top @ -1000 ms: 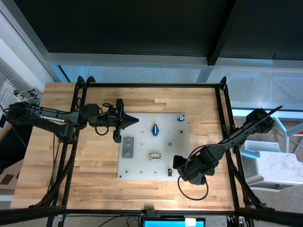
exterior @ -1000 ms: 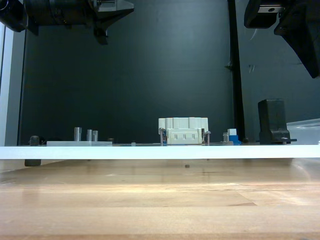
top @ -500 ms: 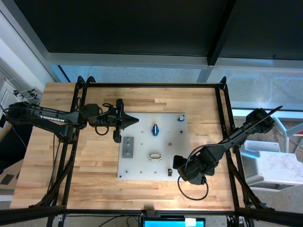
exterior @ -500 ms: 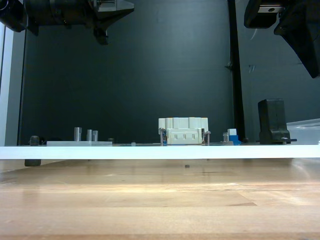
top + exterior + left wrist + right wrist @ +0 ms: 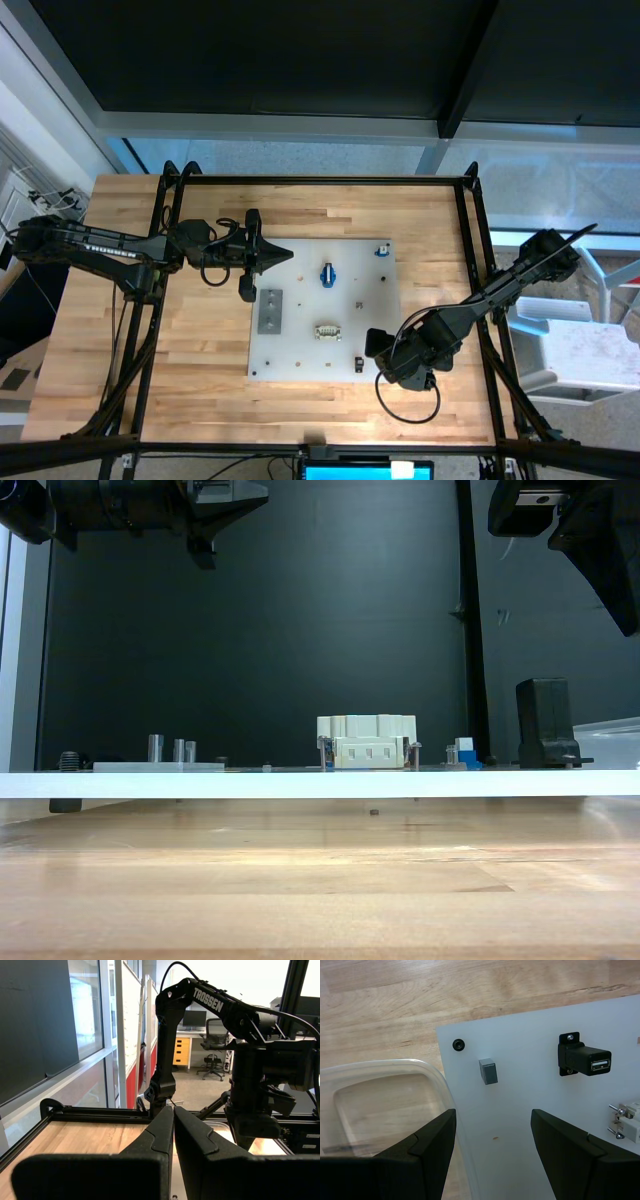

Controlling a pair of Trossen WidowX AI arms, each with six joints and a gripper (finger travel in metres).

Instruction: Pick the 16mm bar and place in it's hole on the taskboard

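Note:
Three short metal bars (image 5: pixel 172 748) stand upright in the grey block (image 5: pixel 271 310) at the left of the white task board (image 5: pixel 300 350); I cannot tell which is the 16mm bar. My left gripper (image 5: pixel 287 254) hovers high over the board's far left edge, shut with nothing in it; its fingers (image 5: pixel 162 1130) press together. At the board's near right corner, my right gripper (image 5: pixel 373 346) hangs open and empty, its fingers (image 5: pixel 572 1152) spread above bare board.
On the board are a blue part (image 5: pixel 327 273), a white connector (image 5: pixel 366 742), a black USB socket (image 5: pixel 584 1059) and a small grey square (image 5: pixel 488 1070). A clear plastic tub (image 5: pixel 385 1095) lies on the wooden table beside the board's corner, under the right gripper.

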